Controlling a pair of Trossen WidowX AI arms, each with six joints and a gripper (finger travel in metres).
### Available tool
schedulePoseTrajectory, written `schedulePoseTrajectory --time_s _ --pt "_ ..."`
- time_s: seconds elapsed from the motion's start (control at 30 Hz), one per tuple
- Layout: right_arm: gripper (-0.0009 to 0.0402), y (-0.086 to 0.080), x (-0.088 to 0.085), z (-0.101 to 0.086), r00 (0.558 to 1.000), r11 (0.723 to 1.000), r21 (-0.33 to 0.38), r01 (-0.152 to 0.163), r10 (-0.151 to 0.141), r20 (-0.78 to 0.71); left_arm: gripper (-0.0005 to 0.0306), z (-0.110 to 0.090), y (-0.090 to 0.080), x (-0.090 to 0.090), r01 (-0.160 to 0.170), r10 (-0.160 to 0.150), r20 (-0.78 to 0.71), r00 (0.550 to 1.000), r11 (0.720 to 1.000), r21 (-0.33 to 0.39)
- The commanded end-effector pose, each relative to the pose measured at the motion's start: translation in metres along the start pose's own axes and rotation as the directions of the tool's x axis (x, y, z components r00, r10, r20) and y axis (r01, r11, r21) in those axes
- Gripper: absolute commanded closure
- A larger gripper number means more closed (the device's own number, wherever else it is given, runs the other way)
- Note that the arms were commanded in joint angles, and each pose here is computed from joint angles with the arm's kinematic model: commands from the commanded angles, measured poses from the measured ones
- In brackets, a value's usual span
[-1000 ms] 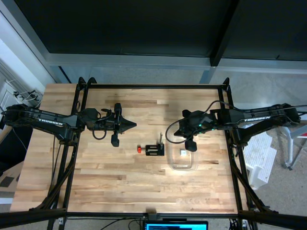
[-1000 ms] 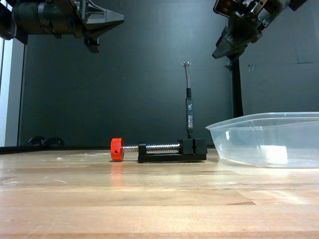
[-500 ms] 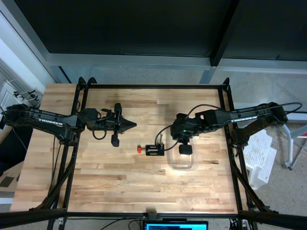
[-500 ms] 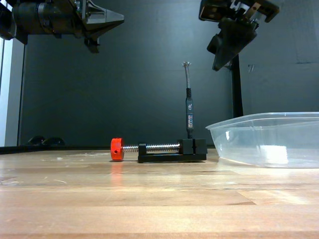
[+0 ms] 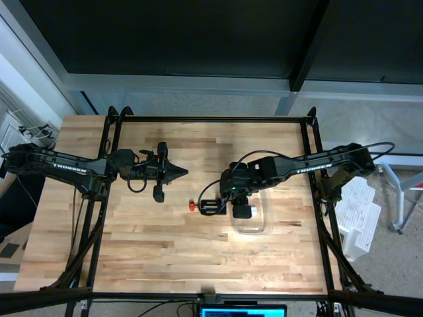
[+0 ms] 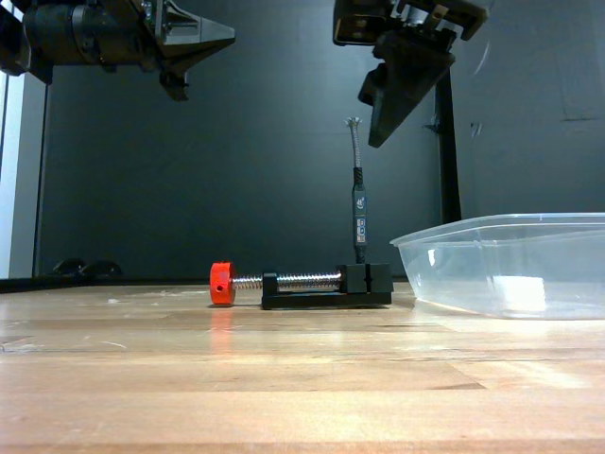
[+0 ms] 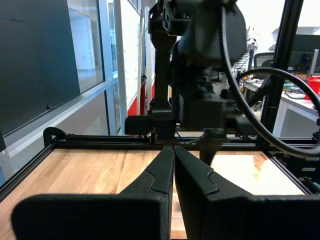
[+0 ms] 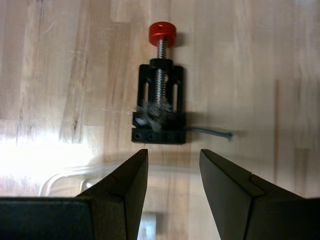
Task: Remove the USB-C connector from taskboard and place in the container
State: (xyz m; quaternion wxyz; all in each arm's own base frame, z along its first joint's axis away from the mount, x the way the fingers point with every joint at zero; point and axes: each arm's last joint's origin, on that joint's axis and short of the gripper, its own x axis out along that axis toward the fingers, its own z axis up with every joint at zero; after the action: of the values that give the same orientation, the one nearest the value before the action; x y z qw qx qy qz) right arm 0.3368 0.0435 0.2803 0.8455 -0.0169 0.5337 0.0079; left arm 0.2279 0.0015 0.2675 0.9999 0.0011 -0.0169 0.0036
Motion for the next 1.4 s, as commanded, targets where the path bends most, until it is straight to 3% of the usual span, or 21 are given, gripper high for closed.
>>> schedulePoseTrajectory --time_s 0.03,0.6,0.7,1.03,1.4 --pt "0.0248 0.001 0.008 0.003 0.999 1.0 0.002 0.001 -0.001 -0.032 0.03 0.0 0.0 0.0 0.0 0.0 0.001 1.0 1.0 0.0" --pt "0.0247 0.007 0.038 0.013 0.997 1.0 -0.001 0.006 -0.006 -0.078 0.03 0.0 0.0 0.0 0.0 0.0 0.001 1.0 1.0 0.0" --pt "0.0247 0.007 0.044 0.013 0.996 0.999 -0.006 0.037 -0.037 -0.083 0.03 0.0 0.0 0.0 0.0 0.0 0.0 1.0 1.0 0.0" --pt "0.0252 0.012 0.051 0.013 0.996 1.0 -0.018 0.023 -0.025 -0.09 0.03 0.0 0.0 0.0 0.0 0.0 0.0 1.0 1.0 0.0" --pt "0.029 0.014 0.058 0.013 0.994 1.0 -0.02 0.023 -0.025 -0.103 0.03 0.0 0.0 0.0 0.0 0.0 0.0 1.0 1.0 0.0"
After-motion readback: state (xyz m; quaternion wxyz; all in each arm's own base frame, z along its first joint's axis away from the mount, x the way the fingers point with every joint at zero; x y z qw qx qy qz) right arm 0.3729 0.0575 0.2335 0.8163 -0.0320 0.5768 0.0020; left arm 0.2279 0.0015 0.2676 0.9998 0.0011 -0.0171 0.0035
